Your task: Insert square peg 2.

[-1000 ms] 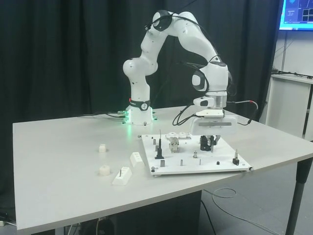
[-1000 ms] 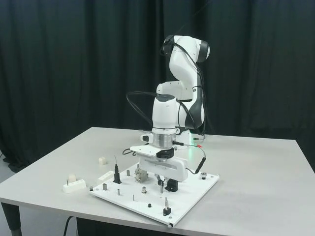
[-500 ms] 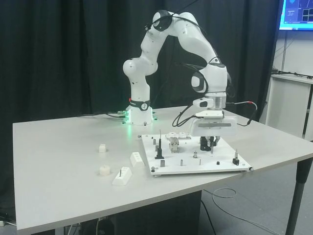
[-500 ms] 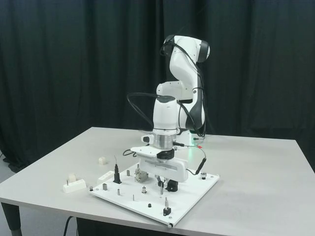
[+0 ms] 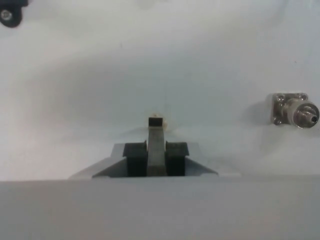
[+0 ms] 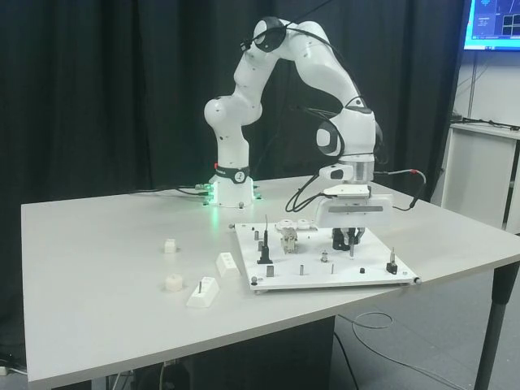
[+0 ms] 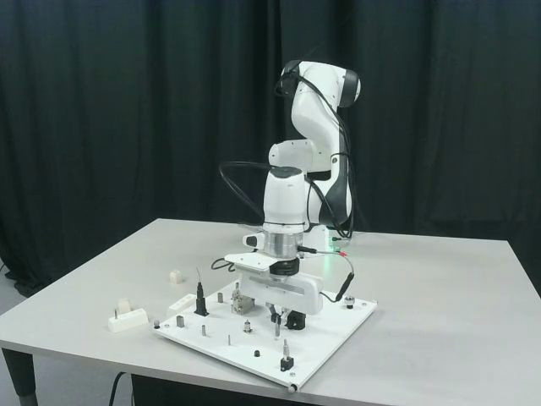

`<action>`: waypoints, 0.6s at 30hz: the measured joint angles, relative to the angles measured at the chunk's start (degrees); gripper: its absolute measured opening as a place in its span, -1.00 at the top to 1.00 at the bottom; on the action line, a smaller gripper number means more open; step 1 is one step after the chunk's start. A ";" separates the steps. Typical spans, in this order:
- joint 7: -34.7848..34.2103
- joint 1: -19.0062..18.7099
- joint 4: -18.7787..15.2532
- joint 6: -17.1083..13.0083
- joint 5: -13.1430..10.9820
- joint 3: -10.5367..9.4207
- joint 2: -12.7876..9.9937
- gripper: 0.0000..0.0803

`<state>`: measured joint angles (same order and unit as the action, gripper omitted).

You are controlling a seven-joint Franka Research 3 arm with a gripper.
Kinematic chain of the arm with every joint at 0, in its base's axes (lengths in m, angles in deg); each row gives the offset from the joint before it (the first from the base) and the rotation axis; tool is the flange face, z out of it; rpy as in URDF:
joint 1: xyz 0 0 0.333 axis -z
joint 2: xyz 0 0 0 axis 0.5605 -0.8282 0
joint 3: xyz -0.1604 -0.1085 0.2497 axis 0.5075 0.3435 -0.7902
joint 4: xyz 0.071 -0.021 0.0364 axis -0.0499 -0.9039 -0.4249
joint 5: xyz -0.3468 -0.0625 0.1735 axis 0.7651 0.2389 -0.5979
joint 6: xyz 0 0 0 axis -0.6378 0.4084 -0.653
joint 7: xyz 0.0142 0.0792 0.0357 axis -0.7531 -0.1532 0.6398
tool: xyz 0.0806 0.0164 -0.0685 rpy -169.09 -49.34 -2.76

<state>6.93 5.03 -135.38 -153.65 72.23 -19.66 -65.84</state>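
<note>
My gripper (image 5: 156,159) is shut on a thin grey square peg (image 5: 156,142), which stands upright between the black fingers (image 5: 134,159). The peg's dark lower end points down at the white board (image 5: 165,65). In the first room view the gripper (image 6: 347,238) hangs over the right half of the board (image 6: 357,276), with the peg (image 6: 351,249) sticking out just below the fingers. In the second room view the gripper (image 7: 284,319) and the peg (image 7: 275,326) are low over the board (image 7: 330,338). I cannot tell whether the peg's end touches the board.
A metal threaded connector (image 5: 295,111) is bolted to the board near the peg. The board also carries a black stand with a thin rod (image 6: 265,246), a metal block (image 6: 289,238), short pins and a small black post (image 6: 392,266). Several white blocks (image 6: 203,292) lie on the grey table (image 6: 97,244).
The hand has shifted slightly to the left in the first room view, still holding the peg. The peg's lower end now shows more clearly below the fingers.
</note>
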 joint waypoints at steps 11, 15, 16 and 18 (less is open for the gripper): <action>0.00 0.21 -1.07 -2.27 0.00 -0.41 0.00 0.81; 0.00 0.29 -1.24 -2.81 0.00 -0.58 -0.04 0.81; 0.00 0.30 -1.26 -2.92 0.00 -0.60 -0.05 0.81; 0.00 0.30 -1.30 -3.16 0.00 -0.65 -0.08 0.81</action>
<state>6.93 5.33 -136.67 -156.81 72.23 -20.31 -65.92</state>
